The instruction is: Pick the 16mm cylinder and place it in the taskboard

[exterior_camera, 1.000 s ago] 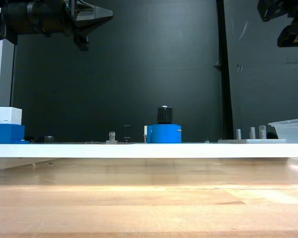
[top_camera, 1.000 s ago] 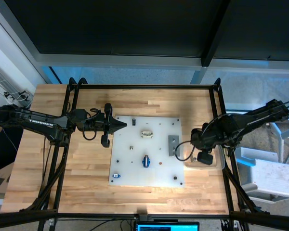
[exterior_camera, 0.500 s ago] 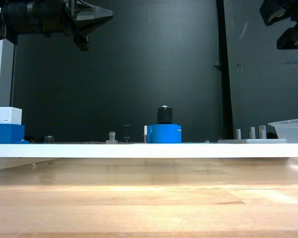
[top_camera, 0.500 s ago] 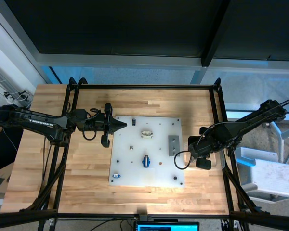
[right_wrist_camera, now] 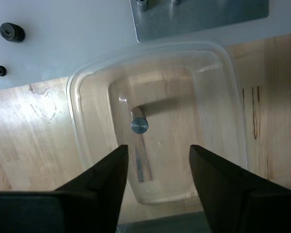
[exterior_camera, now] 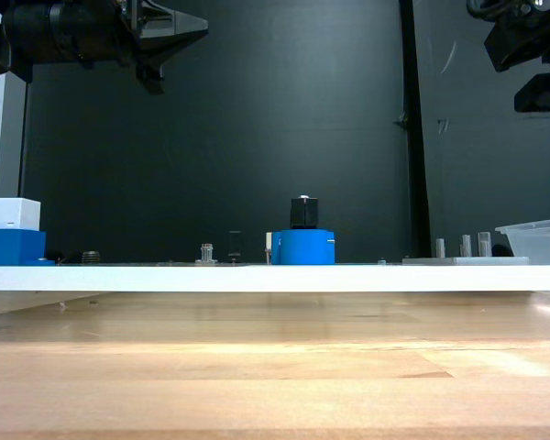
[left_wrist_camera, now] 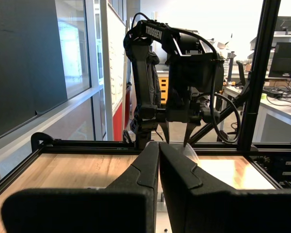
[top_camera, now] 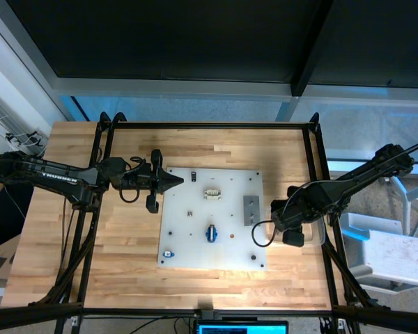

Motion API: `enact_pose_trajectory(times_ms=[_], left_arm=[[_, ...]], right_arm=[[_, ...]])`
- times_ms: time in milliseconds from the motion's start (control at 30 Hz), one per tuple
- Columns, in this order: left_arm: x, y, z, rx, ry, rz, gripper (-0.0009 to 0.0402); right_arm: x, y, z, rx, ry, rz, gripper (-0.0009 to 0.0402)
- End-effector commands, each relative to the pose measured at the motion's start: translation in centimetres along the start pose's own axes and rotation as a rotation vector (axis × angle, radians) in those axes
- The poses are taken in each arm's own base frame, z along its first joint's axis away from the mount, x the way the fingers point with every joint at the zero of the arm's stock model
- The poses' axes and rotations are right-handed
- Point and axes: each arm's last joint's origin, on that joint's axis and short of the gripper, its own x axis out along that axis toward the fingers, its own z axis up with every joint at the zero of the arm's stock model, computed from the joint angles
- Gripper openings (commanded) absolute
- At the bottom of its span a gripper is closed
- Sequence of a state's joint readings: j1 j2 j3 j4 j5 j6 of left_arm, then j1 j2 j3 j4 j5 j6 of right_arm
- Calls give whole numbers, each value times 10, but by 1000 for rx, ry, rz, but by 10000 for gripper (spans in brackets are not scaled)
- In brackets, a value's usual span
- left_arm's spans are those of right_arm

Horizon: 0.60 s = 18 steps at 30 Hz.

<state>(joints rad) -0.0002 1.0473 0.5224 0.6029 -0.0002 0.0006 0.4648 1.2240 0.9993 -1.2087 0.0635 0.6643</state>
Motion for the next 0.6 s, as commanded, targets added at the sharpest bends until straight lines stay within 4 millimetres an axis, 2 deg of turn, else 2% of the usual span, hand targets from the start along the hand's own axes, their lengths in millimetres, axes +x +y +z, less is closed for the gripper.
enact_pose_trajectory(times_ms=[33, 600], left_arm=[[0, 0, 0, 0, 0, 0, 0], [0, 0, 0, 0, 0, 0, 0]], right_arm=[[6, 1, 0, 0, -2, 3, 207], [36, 7, -5, -26, -15, -11, 216]])
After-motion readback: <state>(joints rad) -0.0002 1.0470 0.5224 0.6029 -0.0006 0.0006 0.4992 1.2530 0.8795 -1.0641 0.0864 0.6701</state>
